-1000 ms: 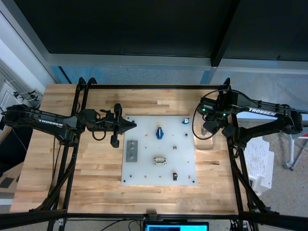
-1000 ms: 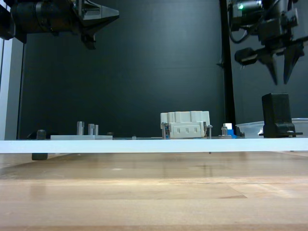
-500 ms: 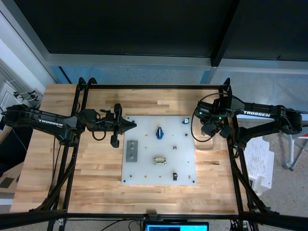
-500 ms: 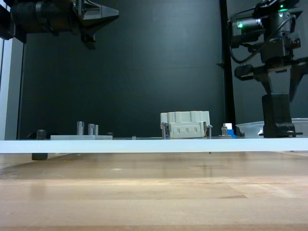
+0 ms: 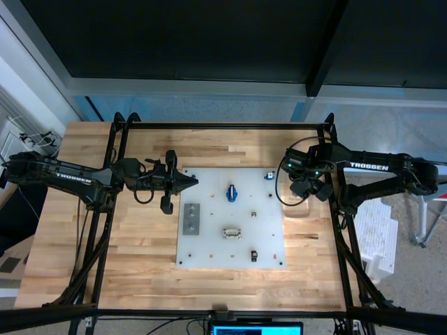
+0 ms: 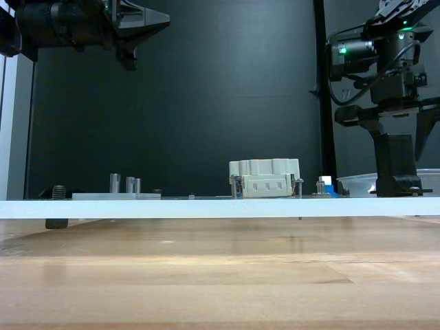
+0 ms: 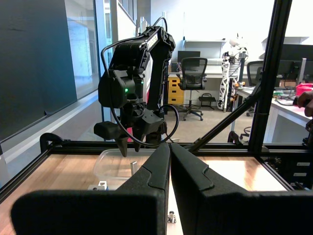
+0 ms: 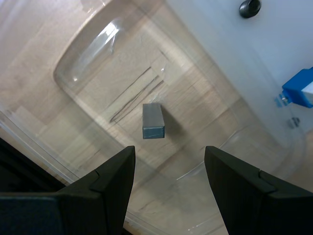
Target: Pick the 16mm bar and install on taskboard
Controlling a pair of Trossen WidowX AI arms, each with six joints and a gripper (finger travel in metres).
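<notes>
The right end effector (image 8: 168, 149) has been lowered, fingers spread, over the clear plastic tray (image 8: 78, 54) where the short grey metal 16mm bar (image 8: 153, 121) stands on end just below, while the clenched left end effector (image 5: 192, 180) is parked well apart at the left edge of the white square taskboard (image 5: 209, 241).

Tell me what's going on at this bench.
The right arm is doing the work. The right gripper hangs over a clear tray just off the right edge of the taskboard. Its fingers are open, and the 16mm bar on the tray floor is lined up ahead of the gap between them. The bar is not yet gripped. The left gripper is parked high above the board's left edge, fingers shut, holding nothing.
</notes>
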